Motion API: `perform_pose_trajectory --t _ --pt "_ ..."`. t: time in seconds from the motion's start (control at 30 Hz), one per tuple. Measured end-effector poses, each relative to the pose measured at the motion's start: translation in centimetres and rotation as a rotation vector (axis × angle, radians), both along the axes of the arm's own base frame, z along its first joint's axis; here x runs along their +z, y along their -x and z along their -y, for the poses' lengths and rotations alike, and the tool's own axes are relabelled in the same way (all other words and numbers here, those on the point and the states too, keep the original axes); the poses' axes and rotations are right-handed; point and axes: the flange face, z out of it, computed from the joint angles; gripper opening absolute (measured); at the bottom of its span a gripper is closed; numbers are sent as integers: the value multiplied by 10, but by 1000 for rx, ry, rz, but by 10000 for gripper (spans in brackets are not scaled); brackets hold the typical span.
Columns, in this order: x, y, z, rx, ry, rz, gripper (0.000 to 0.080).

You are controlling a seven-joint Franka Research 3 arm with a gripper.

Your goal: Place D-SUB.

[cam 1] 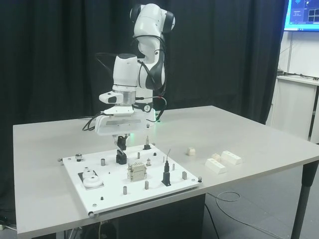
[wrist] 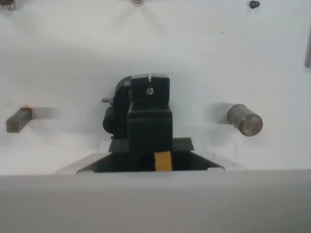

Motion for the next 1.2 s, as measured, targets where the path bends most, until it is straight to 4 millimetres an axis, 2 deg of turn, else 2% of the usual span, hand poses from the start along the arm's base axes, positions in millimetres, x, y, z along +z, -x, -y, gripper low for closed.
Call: perform_pose_trajectory --t 1.2 --pt "-1 -1 -1 15 -3 1 154"
